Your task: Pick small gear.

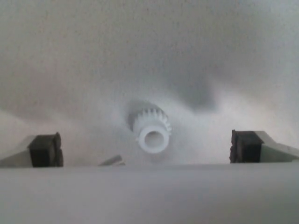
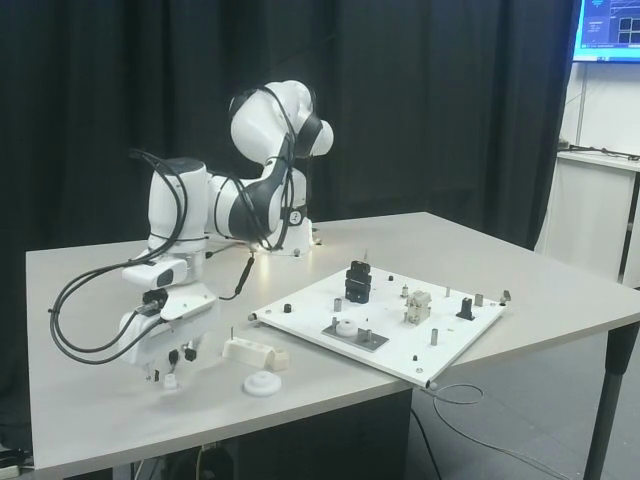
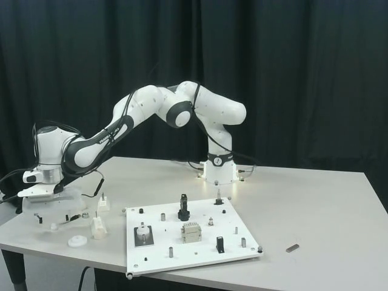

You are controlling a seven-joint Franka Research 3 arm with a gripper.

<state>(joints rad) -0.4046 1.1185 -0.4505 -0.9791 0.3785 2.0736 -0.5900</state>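
No words or numbers can be read anywhere. Some writing is shown on the screen [image 2: 610, 30], but it is too small to be read.

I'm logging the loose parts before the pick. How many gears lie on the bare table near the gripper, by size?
Small gear, lying between the open gripper fingers: 1
Large gear, flat on the table beside the gripper: 1
Total: 2
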